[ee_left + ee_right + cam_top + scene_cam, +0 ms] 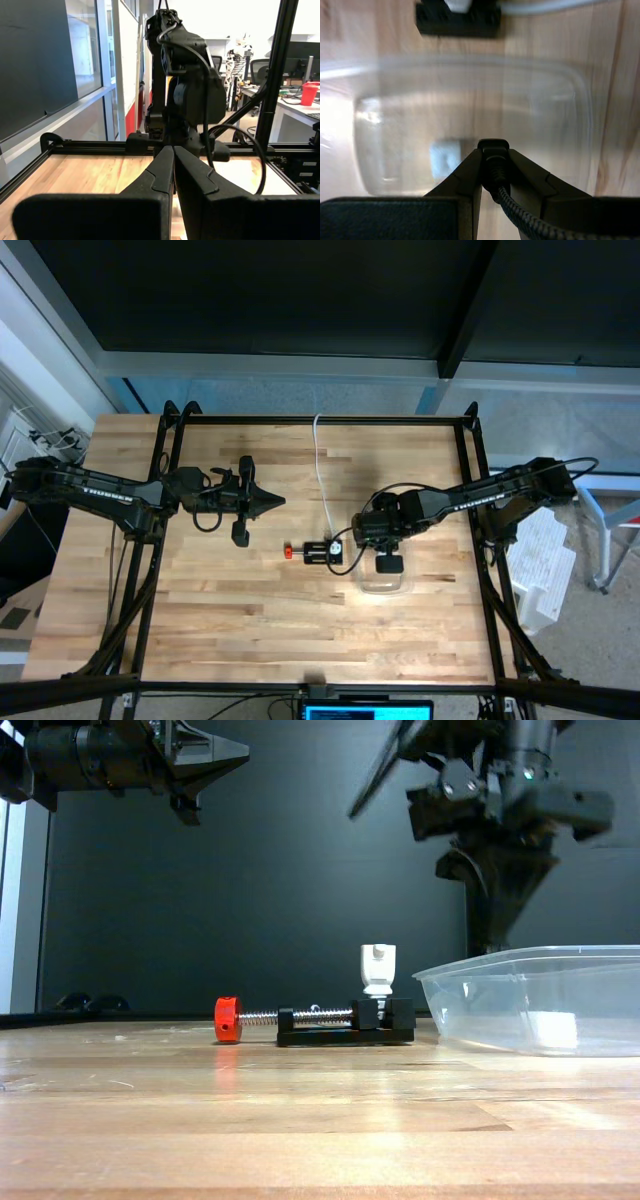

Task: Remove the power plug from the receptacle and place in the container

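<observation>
Right end effector (388, 562) grips plug (493, 159), long axis pointing down, directly over container (470, 995); left end effector (270, 502), closed, hangs well apart.

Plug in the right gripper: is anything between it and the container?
Nothing visible. The right gripper holds the plug above the open container; only a pale cube lies inside. The left gripper hangs shut, far off.
</observation>
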